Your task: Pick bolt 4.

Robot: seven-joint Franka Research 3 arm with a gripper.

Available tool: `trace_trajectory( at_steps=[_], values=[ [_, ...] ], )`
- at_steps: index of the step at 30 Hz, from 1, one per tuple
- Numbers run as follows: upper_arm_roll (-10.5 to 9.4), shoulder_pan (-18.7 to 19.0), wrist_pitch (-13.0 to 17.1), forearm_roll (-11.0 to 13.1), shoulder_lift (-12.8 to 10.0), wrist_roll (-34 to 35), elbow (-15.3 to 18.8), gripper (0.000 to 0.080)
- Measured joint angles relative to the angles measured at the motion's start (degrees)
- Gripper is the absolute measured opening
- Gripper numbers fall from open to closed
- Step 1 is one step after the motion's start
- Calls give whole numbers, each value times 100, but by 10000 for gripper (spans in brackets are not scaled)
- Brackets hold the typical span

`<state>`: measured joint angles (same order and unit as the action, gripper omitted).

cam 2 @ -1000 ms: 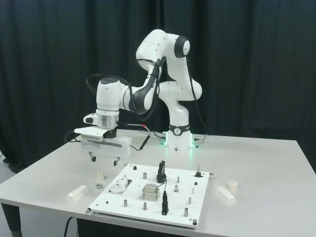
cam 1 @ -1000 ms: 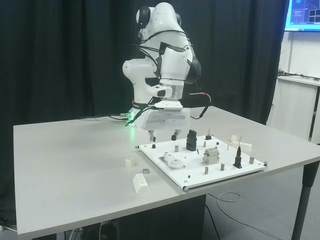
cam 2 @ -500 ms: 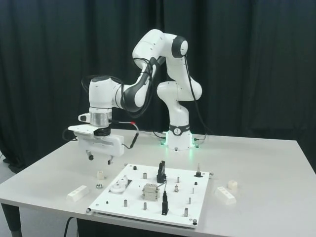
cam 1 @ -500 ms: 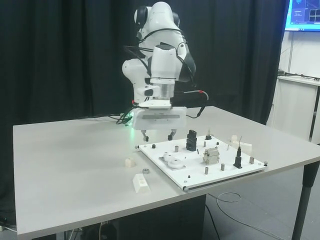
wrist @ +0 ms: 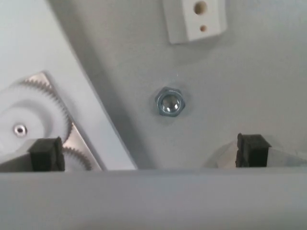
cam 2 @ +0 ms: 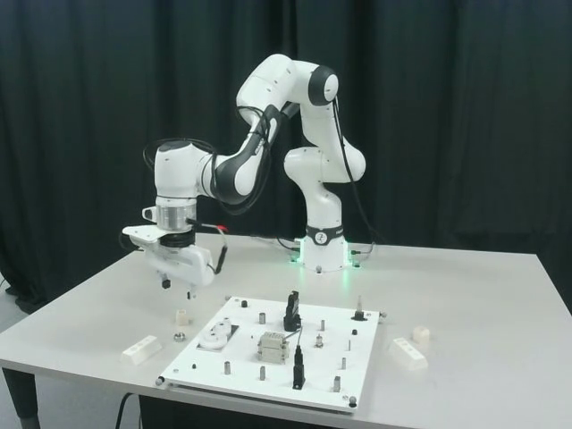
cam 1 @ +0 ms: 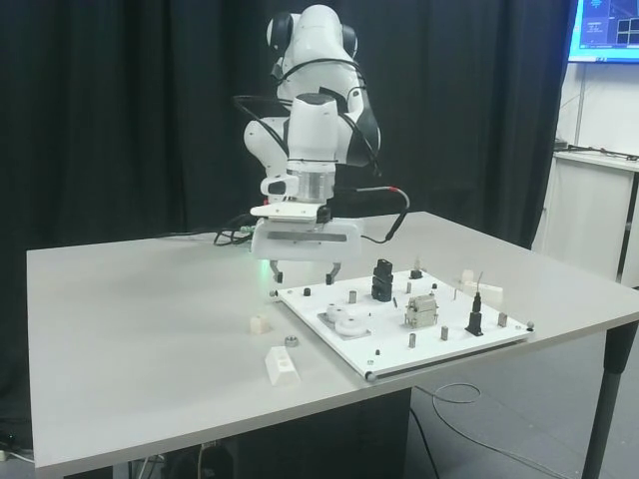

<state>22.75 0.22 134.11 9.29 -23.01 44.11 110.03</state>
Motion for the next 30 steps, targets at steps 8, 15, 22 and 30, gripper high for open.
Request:
trace_trajectory(
  at_steps=[8,15,22,30],
  values=[
    [10,0,44,32,-13,845,25,800],
    [39,-1,173,34,-72,960,34,800],
    [66,-15,310,39,-196,960,35,800],
    [66,-21,421,159,-384,959,43,800]
  ],
)
